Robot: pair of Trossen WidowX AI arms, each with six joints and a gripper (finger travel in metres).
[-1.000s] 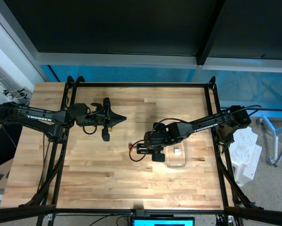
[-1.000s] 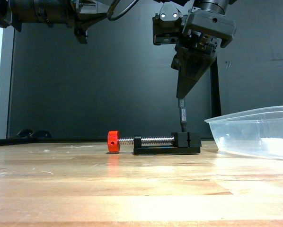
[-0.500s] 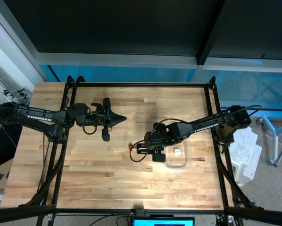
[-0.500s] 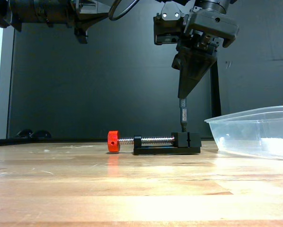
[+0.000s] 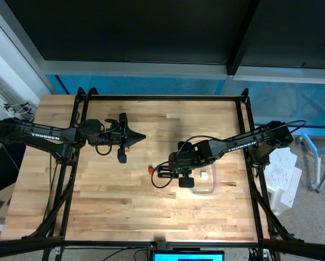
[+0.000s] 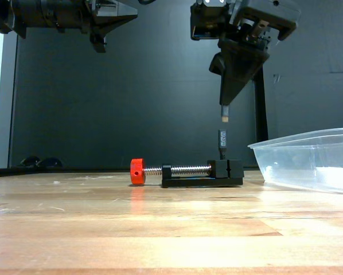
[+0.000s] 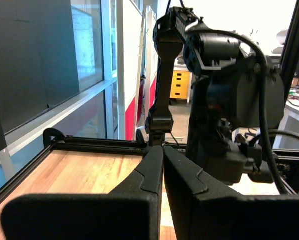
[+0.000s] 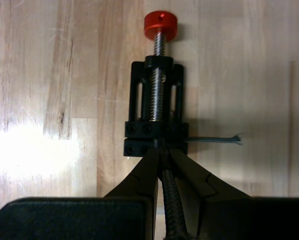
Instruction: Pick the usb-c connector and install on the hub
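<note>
Connector (image 6: pixel 222 141) below right gripper (image 6: pixel 223 110); left gripper (image 5: pixel 142 136) afar

"What sits on the wooden desk (image 5: pixel 97 190)?"
"The hub (image 6: pixel 201 173) lies near the middle, its red knob (image 6: pixel 137 171) pointing to nine o'clock. A clear plastic tray (image 6: pixel 309 163) rests just beside it at three o'clock."

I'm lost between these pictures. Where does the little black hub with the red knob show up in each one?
High view: hub near the middle, left of the tray.
Low view: hub at the centre, below the right gripper.
Left wrist view: not in it; the left gripper hangs far to the hub's left.
Right wrist view: hub just beyond the right gripper.
Landmark: the red knob.
</note>
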